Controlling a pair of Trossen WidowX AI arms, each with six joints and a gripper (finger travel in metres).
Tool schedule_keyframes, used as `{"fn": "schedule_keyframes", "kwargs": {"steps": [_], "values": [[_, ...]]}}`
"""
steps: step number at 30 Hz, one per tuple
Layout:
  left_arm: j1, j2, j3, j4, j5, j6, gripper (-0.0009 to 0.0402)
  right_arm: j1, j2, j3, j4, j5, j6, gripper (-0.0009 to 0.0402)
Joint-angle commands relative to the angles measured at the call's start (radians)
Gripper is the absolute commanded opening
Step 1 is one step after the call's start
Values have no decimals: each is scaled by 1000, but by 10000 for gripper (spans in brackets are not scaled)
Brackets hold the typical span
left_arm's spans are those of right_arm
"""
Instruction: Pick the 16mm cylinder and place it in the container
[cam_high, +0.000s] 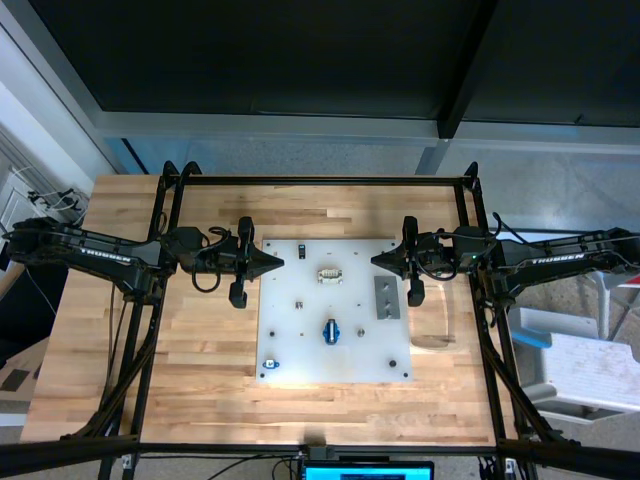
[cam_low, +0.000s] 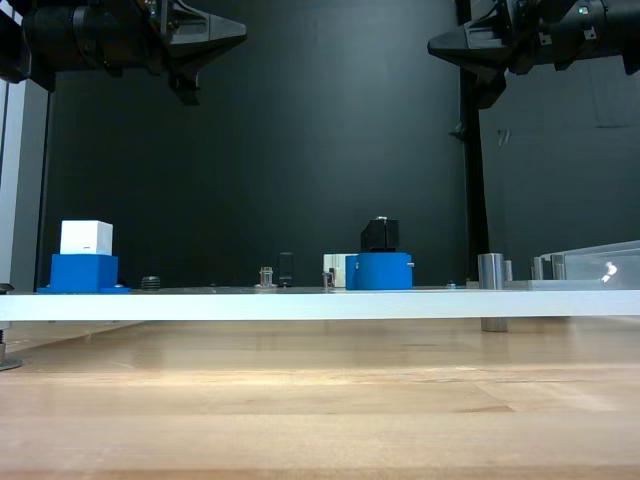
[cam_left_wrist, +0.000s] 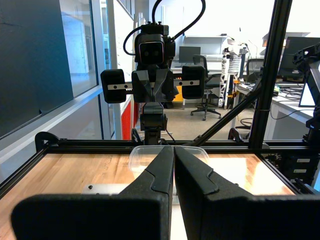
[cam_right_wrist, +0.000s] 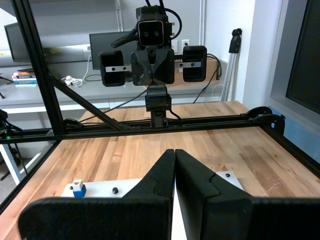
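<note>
Inspector: Where is the 16mm cylinder (cam_low: 490, 271)?
Recorder: Upright near the task board's (cam_high: 300, 340) near-right corner, untouched. The container (cam_low: 598, 262) sits just right of the board. Farther back, left gripper (cam_high: 281, 262) and right gripper (cam_high: 374, 261) hang high, jaws closed, empty, seemingly parked clear.

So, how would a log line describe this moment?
left gripper shut, high at board's left edge | right gripper shut, high opposite | container right of board

The left arm (cam_high: 95, 250) and right arm (cam_high: 560, 256), matte black, bear white TROSSEN lettering (cam_high: 105, 253) and looped black cables (cam_high: 205, 278). The left gripper (cam_high: 278, 262) and right gripper (cam_high: 376, 261), tapered fingers (cam_left_wrist: 155, 175) closed to a wedge, face each other above the worktop's (cam_high: 150, 380) far half.
</note>
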Motion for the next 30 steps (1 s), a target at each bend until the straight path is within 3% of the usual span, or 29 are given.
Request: {"fn": "schedule_keyframes", "kwargs": {"steps": [1,11,16,22,30], "values": [[0,0,0,0,0,0,0,1,0,0,3,7,1,0],[1,0,0,0,0,0,0,0,0,9,-16,8,7,0],[1,0,0,0,0,0,0,0,10,88,-217,34,8,0],[0,0,0,0,0,0,0,0,45,222,-465,34,31,0],[0,0,0,0,0,0,0,1,207,455,-889,23,27,0]]}}
